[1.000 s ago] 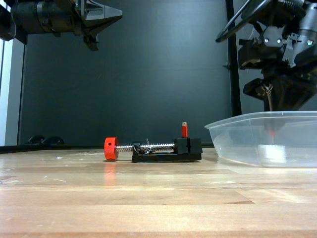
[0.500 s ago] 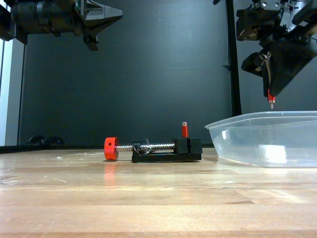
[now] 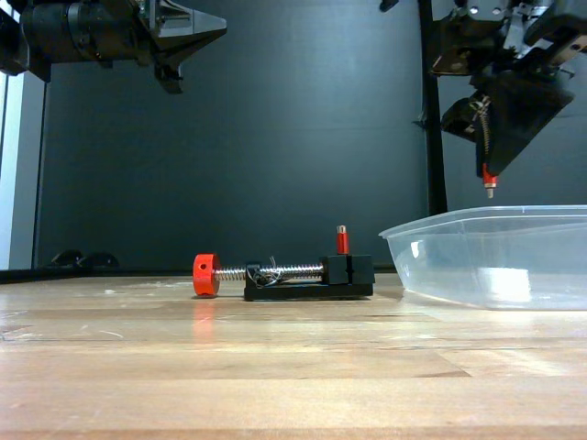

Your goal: Pick the RCA connector and install on taskboard

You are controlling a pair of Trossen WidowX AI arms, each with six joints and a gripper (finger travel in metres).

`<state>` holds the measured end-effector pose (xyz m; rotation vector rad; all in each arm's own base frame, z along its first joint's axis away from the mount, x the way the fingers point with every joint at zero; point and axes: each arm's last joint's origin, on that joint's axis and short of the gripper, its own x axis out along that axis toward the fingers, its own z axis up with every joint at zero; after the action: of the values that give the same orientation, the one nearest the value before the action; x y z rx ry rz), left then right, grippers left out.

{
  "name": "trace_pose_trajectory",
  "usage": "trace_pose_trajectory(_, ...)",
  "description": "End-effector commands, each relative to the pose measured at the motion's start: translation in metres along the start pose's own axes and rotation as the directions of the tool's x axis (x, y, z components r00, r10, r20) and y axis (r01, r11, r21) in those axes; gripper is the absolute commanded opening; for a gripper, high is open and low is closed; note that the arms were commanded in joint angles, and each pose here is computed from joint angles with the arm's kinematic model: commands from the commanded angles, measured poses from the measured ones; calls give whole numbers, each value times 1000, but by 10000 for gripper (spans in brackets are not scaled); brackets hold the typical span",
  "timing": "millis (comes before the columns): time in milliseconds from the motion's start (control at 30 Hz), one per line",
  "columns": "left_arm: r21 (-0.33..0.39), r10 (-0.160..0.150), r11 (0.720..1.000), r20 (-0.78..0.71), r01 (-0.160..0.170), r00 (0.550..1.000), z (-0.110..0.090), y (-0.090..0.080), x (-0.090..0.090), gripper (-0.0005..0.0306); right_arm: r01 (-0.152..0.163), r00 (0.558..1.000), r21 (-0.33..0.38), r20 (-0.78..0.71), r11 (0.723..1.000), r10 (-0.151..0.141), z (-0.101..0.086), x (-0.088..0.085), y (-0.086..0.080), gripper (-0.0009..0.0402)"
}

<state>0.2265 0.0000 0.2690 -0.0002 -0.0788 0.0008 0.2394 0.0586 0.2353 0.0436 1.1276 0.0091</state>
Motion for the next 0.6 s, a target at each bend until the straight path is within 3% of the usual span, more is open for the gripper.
trace_pose_trajectory(33,0,0,1000,0,0,1000,0,0,0,0,4,1000,11,4,1000,-4,2,4,-2,0)
trace_pose_trajectory(600,0,0,1000,0,0,1000,0,0,0,0,22,1000,33,-3,999,-22,47,14,-2,0)
